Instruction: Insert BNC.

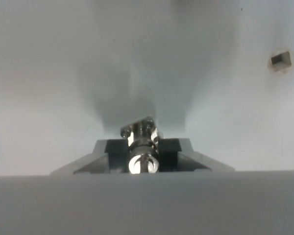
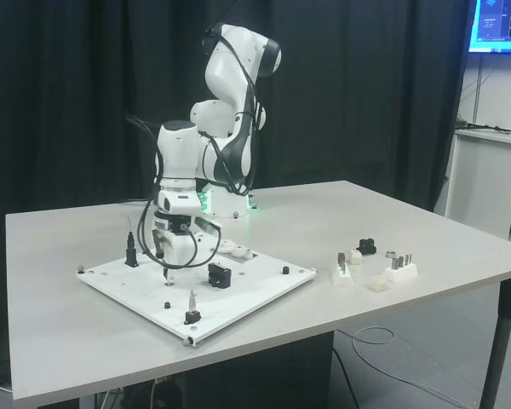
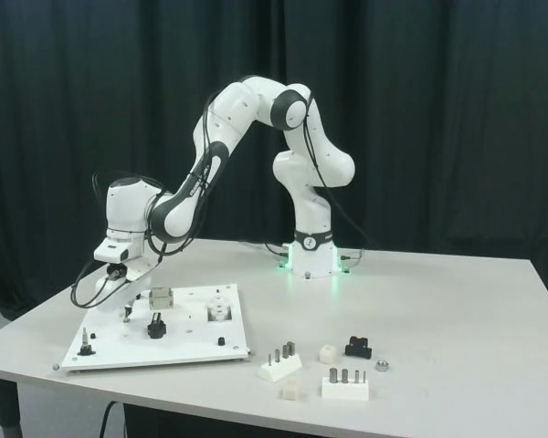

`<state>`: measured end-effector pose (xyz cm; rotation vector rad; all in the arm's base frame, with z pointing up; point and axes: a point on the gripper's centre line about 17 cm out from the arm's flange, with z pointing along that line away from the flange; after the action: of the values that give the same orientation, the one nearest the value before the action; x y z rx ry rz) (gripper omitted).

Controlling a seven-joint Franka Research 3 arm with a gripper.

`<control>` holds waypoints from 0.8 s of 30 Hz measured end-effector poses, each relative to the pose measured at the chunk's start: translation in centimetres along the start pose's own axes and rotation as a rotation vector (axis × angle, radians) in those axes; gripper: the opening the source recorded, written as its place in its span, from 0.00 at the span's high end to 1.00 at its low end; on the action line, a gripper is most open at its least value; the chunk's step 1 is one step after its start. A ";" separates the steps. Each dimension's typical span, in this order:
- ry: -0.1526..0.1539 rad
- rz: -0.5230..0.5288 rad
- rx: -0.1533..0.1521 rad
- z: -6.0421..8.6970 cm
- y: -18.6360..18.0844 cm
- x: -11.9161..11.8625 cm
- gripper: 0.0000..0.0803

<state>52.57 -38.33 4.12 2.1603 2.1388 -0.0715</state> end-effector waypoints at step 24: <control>-0.002 -0.200 -0.002 0.0 0.1 0.0 0.85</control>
<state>52.64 -38.34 4.13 1.9365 2.3457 -0.0869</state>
